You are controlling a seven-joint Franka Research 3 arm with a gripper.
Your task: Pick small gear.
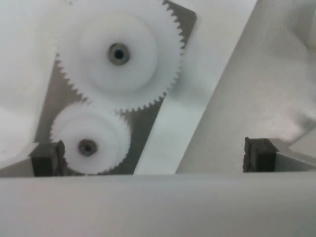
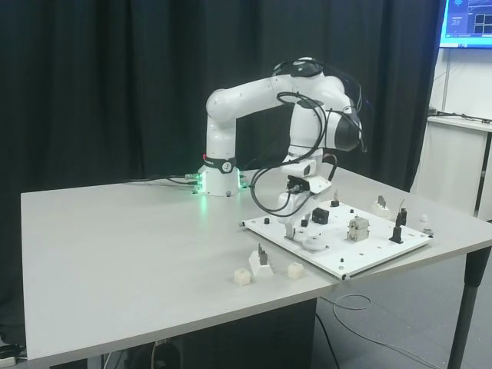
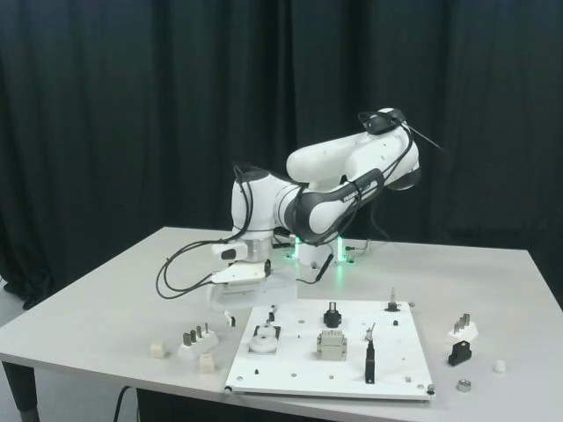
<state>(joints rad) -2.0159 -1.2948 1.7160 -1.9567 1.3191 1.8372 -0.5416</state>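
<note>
The gripper [image 1: 153, 154] hangs low over the near left corner of the white assembly board [image 3: 396, 374], its two black fingertips [image 1: 48, 158] spread wide apart with nothing between them. In the wrist view the small gear [image 1: 90, 137] sits on a grey plate [image 1: 59, 96] with its teeth meshed into those of the large gear [image 1: 118, 54] just beside it; each gear has a dark bore at its centre. The small gear does not lie midway between the fingers: one fingertip is right at its rim, apparently overlapping its edge, while the other fingertip [image 1: 257, 154] stands well apart over the bare grey table [image 1: 256, 98] off the board's edge. That offset is the main hazard, I judge. If the arm descends from here, the nearer finger could land on the gear's teeth or face instead of passing beside it, pressing it down or jamming on it. If the fingers closed from here, the far one would sweep across the board's edge before reaching the gear. The meshing is a second risk: a grip that pulls sideways, or a tilted lift, could drag on the large gear's teeth and bind. Centring over the bore first, then lifting straight up, looks the safer course. In the room views the gear stack [image 3: 262, 338] shows only as a small white shape beneath the wrist.
</note>
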